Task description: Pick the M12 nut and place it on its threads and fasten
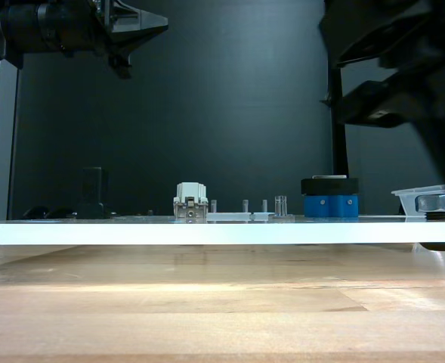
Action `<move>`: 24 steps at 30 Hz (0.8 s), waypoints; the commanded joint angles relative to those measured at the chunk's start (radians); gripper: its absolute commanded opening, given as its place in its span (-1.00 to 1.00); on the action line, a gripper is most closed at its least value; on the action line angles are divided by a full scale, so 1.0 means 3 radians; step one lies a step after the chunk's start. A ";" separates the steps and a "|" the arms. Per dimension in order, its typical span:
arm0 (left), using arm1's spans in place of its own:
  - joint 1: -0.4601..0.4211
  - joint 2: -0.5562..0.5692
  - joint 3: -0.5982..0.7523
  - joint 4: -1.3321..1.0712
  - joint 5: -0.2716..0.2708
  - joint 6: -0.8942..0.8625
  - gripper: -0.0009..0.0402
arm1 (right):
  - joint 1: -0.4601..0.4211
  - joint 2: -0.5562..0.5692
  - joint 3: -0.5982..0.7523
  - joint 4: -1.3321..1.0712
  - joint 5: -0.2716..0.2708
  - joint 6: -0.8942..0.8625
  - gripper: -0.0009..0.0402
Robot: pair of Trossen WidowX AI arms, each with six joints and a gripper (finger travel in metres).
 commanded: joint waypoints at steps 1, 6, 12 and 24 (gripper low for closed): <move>0.0001 0.0001 0.0000 0.0001 0.0000 0.0000 -0.96 | -0.0001 0.0004 0.0003 0.0008 0.0220 0.0005 -0.96; 0.0000 0.0001 0.0000 0.0001 0.0000 0.0000 -0.96 | 0.0000 0.0008 0.0001 0.0076 0.0272 -0.0006 -0.96; 0.0001 0.0001 0.0000 0.0001 0.0000 0.0000 -0.96 | 0.0000 0.0018 -0.0053 0.0225 0.0271 -0.0005 -0.96; 0.0000 0.0001 0.0000 0.0001 0.0000 0.0000 -0.96 | -0.0001 -0.0013 -0.0037 0.0094 -0.0781 -0.0263 -0.96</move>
